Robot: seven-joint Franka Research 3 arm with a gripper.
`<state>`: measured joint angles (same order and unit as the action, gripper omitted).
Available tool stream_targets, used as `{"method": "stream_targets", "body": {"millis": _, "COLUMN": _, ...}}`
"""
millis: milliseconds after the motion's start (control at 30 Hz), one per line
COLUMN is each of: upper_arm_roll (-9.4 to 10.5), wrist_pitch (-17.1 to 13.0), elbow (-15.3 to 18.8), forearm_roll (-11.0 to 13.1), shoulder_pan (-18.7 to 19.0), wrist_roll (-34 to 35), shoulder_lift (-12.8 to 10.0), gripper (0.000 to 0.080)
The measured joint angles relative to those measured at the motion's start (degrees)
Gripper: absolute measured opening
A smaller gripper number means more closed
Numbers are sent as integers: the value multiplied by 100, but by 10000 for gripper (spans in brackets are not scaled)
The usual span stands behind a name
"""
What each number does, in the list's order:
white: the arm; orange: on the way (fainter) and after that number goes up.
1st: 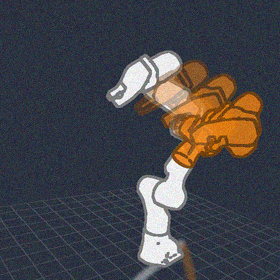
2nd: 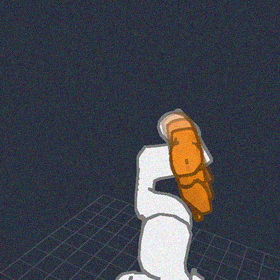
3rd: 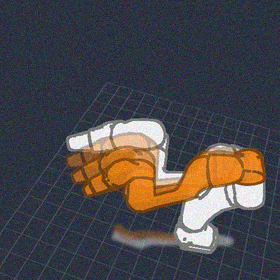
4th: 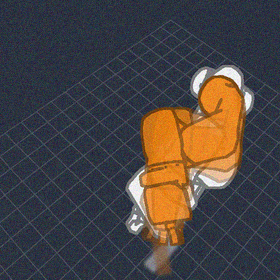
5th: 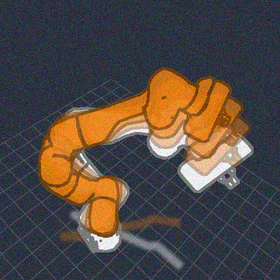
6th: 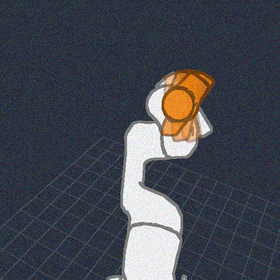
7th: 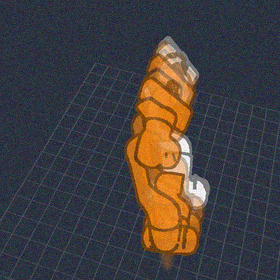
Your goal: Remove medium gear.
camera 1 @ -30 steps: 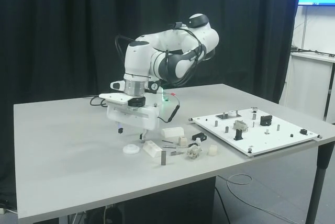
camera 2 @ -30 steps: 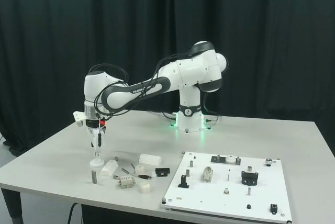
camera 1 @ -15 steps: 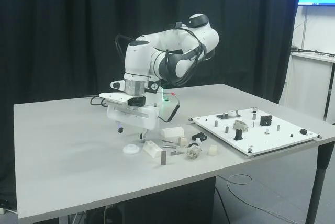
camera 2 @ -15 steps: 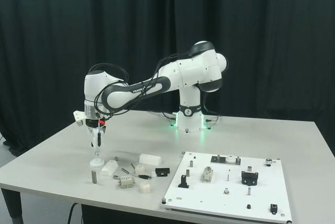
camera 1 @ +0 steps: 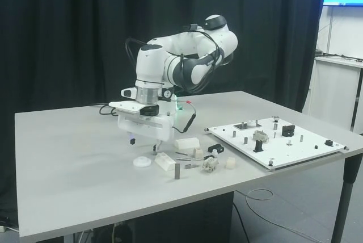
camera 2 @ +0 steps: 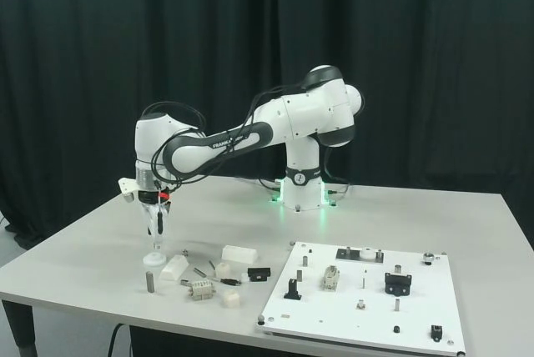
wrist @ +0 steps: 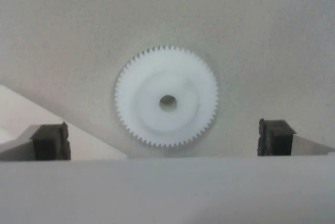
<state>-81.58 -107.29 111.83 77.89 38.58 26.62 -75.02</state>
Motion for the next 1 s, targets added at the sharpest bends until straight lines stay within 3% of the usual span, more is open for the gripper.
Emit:
{"method": "stream_targets", "body": {"millis": 533, "upper_arm_roll": 0, "wrist_pitch": 23, "elbow": 80, "forearm_roll": -3, "shoulder_pan": 82, "wrist_roll": 81, "shoulder_lift": -1, "gripper": 800}}
{"method": "stream_targets", "body": {"millis": 1000, "upper_arm_roll": -100, "wrist_pitch": 509, "elbow": 497, "forearm_roll": -27, "shoulder_pan": 615, "wrist_roll": 357, "shoulder_lift": 0, "gripper": 800}}
